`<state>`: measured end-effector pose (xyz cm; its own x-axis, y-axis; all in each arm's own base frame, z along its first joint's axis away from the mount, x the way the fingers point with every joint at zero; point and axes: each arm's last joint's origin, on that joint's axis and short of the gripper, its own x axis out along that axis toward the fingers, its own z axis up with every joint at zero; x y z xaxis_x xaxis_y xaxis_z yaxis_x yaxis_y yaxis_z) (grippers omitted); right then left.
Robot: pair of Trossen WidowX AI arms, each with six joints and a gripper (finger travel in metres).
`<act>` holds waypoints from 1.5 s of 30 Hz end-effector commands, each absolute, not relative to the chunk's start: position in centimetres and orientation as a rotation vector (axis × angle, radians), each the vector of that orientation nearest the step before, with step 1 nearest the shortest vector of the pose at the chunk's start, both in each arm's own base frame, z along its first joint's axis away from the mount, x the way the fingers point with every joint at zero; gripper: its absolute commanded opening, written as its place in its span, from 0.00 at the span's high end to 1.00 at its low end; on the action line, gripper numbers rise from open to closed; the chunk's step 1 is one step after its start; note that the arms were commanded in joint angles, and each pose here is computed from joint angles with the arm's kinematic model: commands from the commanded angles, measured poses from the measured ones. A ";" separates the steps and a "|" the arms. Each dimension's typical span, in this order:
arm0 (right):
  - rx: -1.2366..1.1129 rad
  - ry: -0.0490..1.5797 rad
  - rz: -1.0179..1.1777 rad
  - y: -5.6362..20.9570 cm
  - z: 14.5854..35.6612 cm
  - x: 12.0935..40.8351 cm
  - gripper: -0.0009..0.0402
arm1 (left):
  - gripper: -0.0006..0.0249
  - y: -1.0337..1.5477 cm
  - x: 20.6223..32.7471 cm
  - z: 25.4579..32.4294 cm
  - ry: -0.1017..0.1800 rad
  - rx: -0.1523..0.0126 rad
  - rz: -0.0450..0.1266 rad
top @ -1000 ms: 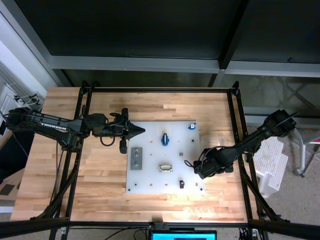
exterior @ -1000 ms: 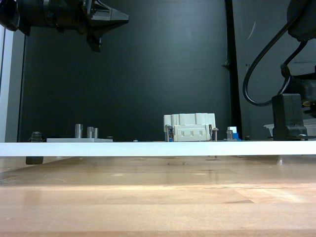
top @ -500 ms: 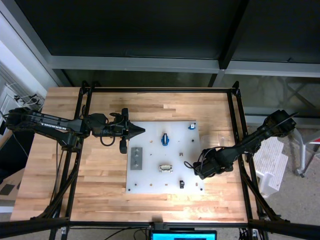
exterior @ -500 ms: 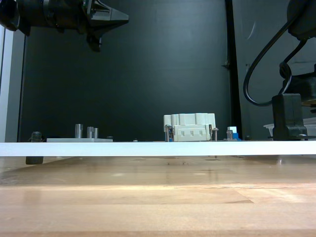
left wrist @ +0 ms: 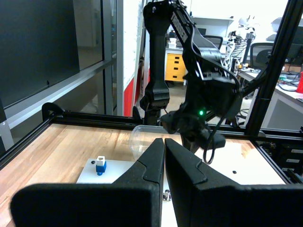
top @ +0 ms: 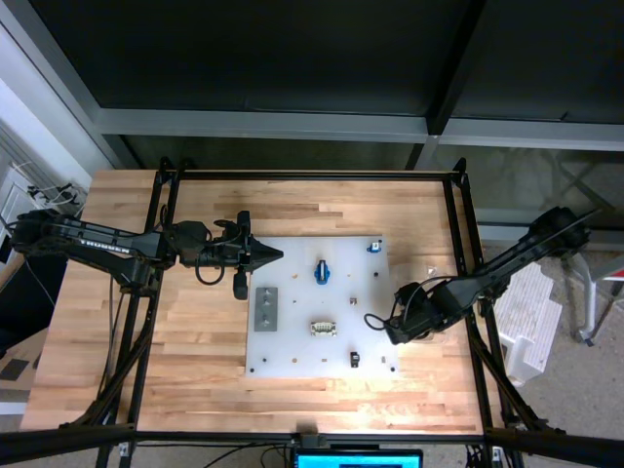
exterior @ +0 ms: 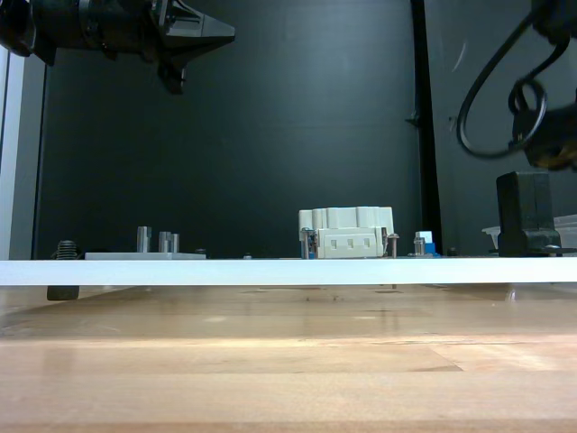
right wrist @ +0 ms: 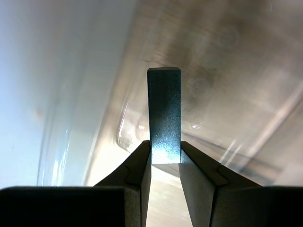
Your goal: Pick the 16mm bar and install on taskboard
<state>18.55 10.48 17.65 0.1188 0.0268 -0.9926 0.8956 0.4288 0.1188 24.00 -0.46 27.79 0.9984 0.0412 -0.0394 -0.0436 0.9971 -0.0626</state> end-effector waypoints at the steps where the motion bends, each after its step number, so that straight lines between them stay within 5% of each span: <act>1: 0.850 1.318 -0.681 10.1 19.4 17.9 0.90 | 0.97 -0.46 24.0 27.80 0.037 -0.063 0.042; 13: 0.573 1.362 -0.400 8.6 25.5 15.6 0.90 | 0.97 -0.46 24.0 27.80 0.037 -0.063 0.043; 26: 0.306 1.206 -0.090 5.9 31.4 18.0 0.90 | 0.97 -0.46 24.0 27.81 0.037 -0.063 0.042; 33: 0.206 1.186 -0.069 4.3 32.7 20.4 0.90 | 0.97 -0.46 24.0 28.14 0.002 -0.065 0.044; 36: 0.173 1.179 -0.055 4.1 33.2 21.6 0.90 | 0.97 -0.54 24.0 28.14 0.003 -0.070 0.015; 40: 0.143 1.170 -0.042 4.0 33.7 23.4 0.90 | 0.96 -0.56 24.2 28.08 0.016 -0.069 0.017; 45: 0.108 1.177 -0.028 4.0 34.0 26.2 0.90 | 0.81 -0.58 24.9 28.47 0.017 -0.078 0.021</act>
